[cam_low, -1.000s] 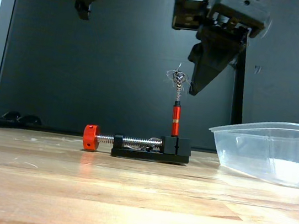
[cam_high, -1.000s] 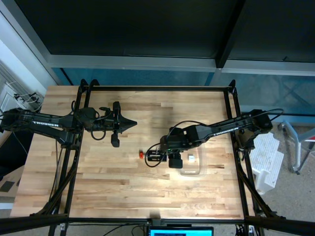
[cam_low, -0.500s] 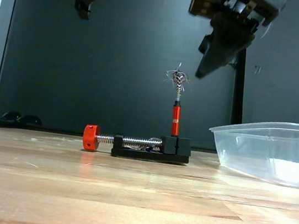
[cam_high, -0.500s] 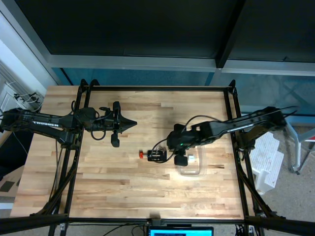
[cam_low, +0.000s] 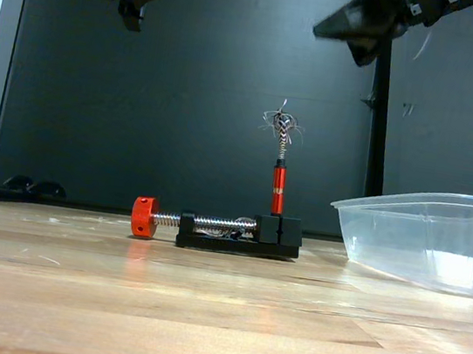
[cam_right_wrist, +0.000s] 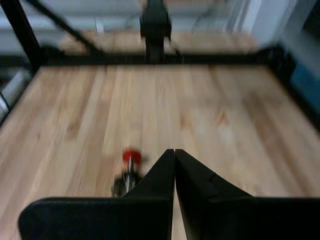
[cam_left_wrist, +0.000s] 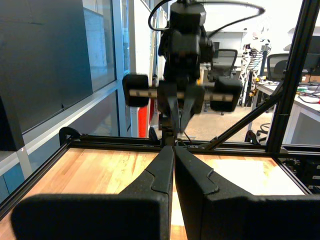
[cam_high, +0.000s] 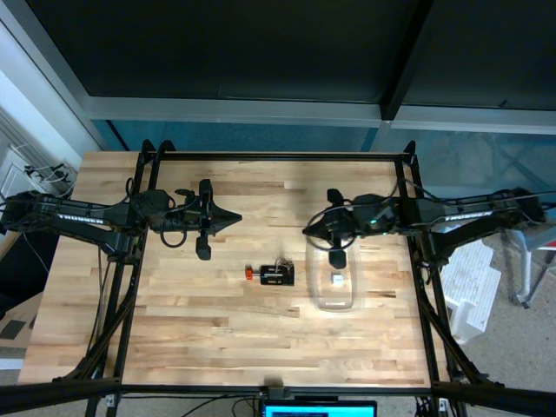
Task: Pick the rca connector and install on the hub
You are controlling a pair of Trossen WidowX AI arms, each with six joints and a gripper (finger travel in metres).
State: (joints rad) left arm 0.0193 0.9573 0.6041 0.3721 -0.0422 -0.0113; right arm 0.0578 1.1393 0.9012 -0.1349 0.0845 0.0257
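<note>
1. the desk (cam_high: 174, 330) is bare wood planks, and a small thing could slide on it if nudged
2. the left gripper (cam_high: 238, 217) hangs high at about 10 o'clock from the hub, fingers pressed together with nothing between them
3. the right gripper (cam_high: 307, 232) hangs high at about 1 o'clock from the hub, well apart from it, jaws closed tight and empty
4. the clear tray (cam_high: 334, 304) sits at 3 o'clock from the hub, near but not touching, with a tiny white piece (cam_high: 337, 279) inside
5. the hub (cam_low: 240, 235) lies flat near the desk's middle, its red knob (cam_low: 144, 216) pointing to 9 o'clock in the low view; it looks stiff but light, so a hard sideways push would likely shift it
6. the rca connector (cam_low: 278, 178) stands upright out of the hub's 3 o'clock end, a thin red sleeve topped by a silvery frayed braid; it looks already seated
7. judged by its build it is very light, rigid at the sleeve and soft at the braid; the best hold would be across the red sleeve, low down, never on the loose strands, which would bend or slip
</note>
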